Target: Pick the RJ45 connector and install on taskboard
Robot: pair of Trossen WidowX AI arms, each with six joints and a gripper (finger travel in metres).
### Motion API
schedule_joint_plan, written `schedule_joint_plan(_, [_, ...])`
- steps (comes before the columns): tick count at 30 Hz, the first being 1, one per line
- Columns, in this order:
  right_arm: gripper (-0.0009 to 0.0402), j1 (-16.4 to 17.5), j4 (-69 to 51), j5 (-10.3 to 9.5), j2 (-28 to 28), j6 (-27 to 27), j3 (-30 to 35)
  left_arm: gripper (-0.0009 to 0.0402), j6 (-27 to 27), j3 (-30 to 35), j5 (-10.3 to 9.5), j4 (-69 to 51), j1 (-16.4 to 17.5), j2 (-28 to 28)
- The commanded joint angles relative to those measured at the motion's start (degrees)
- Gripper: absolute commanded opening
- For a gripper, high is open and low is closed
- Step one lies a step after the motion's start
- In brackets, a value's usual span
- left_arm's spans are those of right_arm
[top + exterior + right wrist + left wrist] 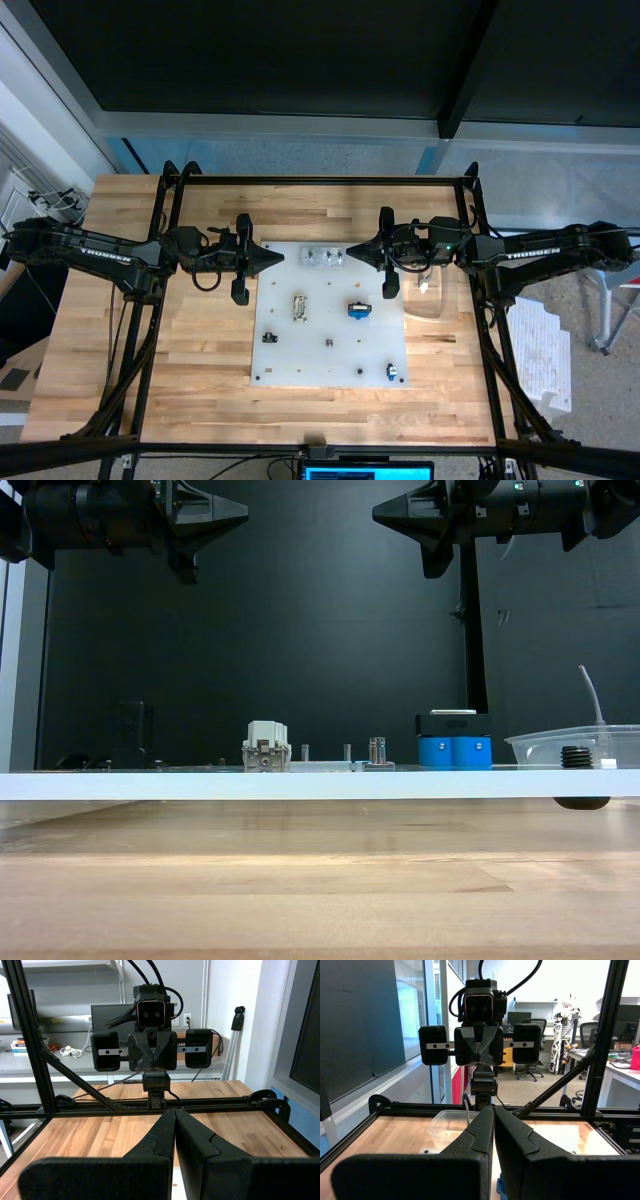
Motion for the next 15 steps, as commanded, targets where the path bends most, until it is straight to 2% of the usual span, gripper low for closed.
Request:
schedule_joint_plan(1, [0.0000, 0.02, 0.02, 0.02, 0.02, 0.09, 0.00, 0.0000, 0.00, 0.00, 0.00, 0.02, 0.02, 0.02])
schedule_joint_plan(10, [0.0000, 0.02, -0.07, 0.00, 0.02, 0.57, 0.00, 0.0000, 0.02, 0.00, 0.00, 0.02, 0.00, 0.02])
schedule_joint_plan(13, [0.0000, 0.02, -2.60, -1.90, -1.05, 2.05, 0.02, 0.0000, 0.00, 0.00, 0.00, 0.02, 0.00, 0.02])
schedule_joint_plan(15, [0.0000, 0.00, -6.40, -2.08, -2.12, 2.36, 0.46, 0.0000, 0.00, 0.00, 0.00, 0.02, 0.00, 0.02])
